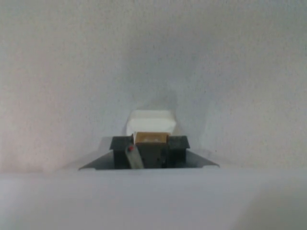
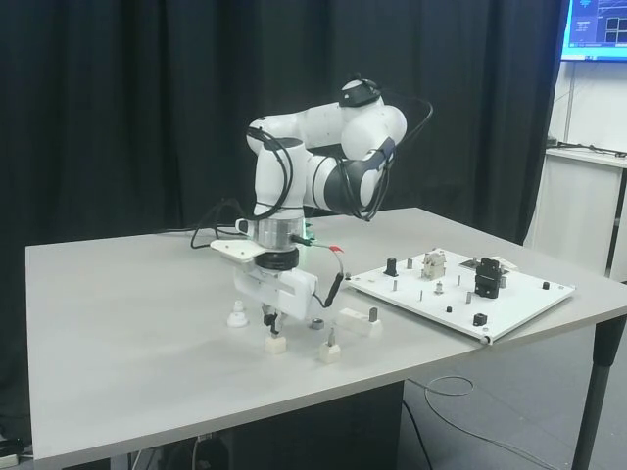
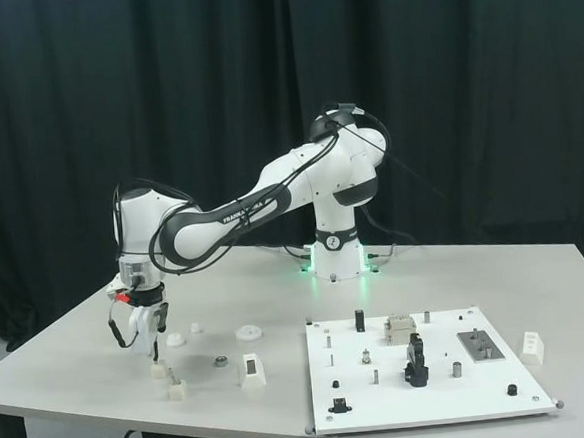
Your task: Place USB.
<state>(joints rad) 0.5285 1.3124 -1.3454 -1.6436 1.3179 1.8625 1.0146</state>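
Presently one gripper [image 3: 152, 341], fingers clamped on one USB plug [image 1: 151, 138]. Plug held between the fingertips, long axis vertical, pointing down into one white holder [image 3: 159, 370] directly beneath on the grey table [image 3: 71, 355]. A second white block [image 3: 177, 389] stands just beside.

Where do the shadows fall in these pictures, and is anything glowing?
Wrist view: a soft grey shadow lies on the table around the claw, which grips the USB. First room view: a lit screen shines in the upper corner. Second room view: a green glow lights the table beside the arm's base.
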